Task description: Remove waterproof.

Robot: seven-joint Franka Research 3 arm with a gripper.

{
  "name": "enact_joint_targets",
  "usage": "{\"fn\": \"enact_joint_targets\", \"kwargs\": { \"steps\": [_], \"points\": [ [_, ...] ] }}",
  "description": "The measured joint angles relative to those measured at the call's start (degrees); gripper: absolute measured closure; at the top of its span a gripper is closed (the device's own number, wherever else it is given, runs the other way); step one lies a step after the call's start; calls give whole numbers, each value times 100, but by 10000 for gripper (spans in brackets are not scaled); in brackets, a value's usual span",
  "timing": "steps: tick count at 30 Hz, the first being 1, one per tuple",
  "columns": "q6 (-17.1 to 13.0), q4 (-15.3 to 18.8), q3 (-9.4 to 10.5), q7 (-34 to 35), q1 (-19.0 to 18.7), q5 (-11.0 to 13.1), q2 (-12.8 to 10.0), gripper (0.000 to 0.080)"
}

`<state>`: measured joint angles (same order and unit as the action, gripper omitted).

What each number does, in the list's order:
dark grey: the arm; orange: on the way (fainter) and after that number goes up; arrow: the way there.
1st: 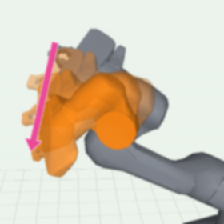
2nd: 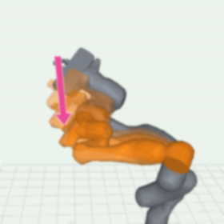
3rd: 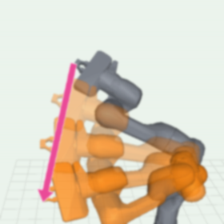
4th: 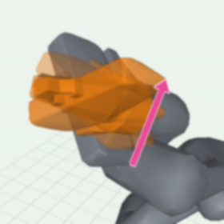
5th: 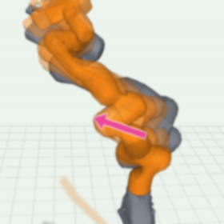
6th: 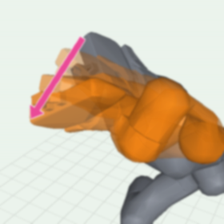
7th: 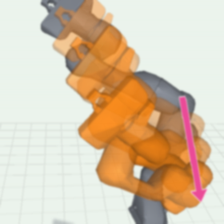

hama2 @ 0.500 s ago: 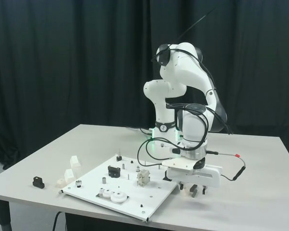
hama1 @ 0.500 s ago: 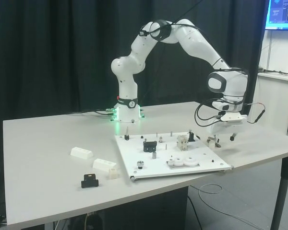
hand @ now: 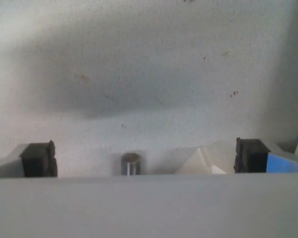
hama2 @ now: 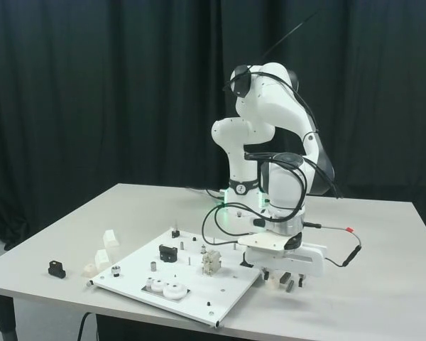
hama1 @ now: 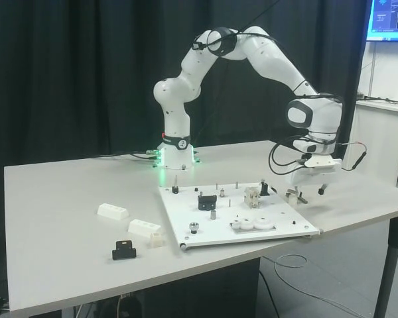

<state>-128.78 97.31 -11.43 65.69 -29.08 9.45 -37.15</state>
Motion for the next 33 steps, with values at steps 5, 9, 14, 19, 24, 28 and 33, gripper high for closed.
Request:
{"fn": "enact_joint_targets", "kwargs": {
  "steps": [5,9,14,19,24,28,33],
  "points": [
    [0,-1,-25,0,0,-16,12,3],
    [0,-3,-51,0,3,-76,32,3],
    [20,-3,-96,-1,7,-147,81,3],
    [121,-3,-156,-5,11,-223,156,3],
    [318,-3,-228,-23,13,-323,260,3],
    [525,-1,-278,-31,25,-400,363,3],
    [790,6,-365,-41,38,-538,502,3]
  ]
}}
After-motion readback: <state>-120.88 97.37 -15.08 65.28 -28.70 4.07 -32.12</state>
